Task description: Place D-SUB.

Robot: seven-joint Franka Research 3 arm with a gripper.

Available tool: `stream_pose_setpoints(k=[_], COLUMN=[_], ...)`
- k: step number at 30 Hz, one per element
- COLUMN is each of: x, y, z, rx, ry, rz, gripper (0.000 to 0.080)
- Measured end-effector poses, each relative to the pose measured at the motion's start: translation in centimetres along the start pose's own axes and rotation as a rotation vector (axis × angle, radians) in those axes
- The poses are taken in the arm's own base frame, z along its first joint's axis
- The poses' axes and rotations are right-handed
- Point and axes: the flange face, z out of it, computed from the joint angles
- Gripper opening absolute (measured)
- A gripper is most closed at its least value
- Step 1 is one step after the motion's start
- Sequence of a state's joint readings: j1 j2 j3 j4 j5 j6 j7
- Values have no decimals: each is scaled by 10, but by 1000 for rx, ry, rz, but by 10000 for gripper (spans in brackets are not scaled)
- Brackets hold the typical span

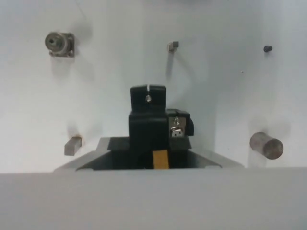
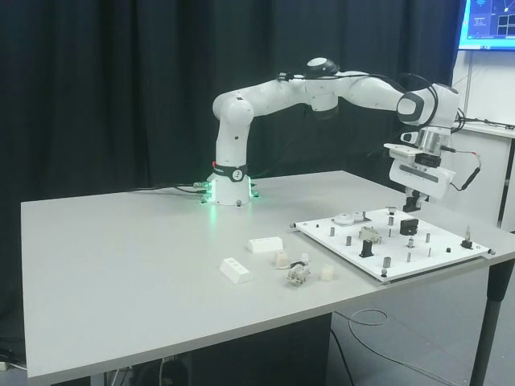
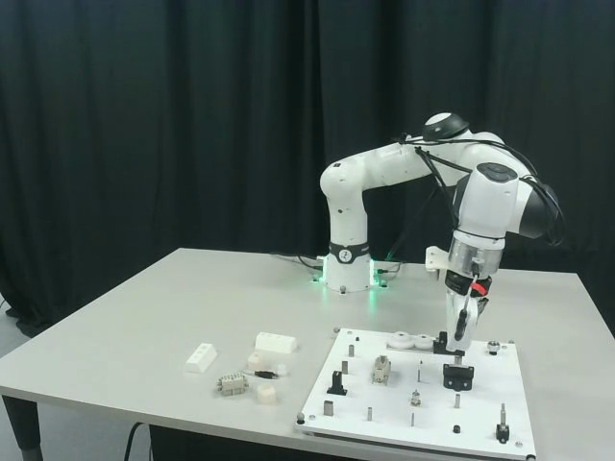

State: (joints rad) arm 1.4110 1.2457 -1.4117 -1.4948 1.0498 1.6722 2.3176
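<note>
1. On the grey table (image 2: 121, 249) a white board (image 3: 384, 413) lies at the corner near the edge, with pegs and small fixtures standing on it; loose white blocks (image 2: 235, 269) and a small metal connector (image 3: 232, 383) lie on the table just beside it.
2. Above the board, the white arm (image 2: 273, 92) reaches out and hangs its gripper (image 3: 461, 327) over the far part of the board, pointing down.
3. Directly under the gripper, the wrist view shows a black plug (image 1: 148, 120) with a metal screw fitting at its side, standing at a grey socket frame (image 1: 105, 148) on the board; I take this for the D-SUB part.
4. Whether the gripper is clamped on the plug, or standing apart from it, I cannot tell from these views.
5. To do this step well, I judge the plug should stay square to the frame, go straight down with gentle force, and be let go only once it sits flush.
6. A round grey peg (image 1: 266, 145) stands well apart, so it should not interfere.
</note>
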Motion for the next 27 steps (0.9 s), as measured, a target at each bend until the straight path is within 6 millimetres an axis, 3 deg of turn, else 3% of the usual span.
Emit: stream_pose_setpoints(k=[27], x=[2], y=[12], z=[-1], rx=[-4], ry=[-1], rz=[4], gripper=[154])
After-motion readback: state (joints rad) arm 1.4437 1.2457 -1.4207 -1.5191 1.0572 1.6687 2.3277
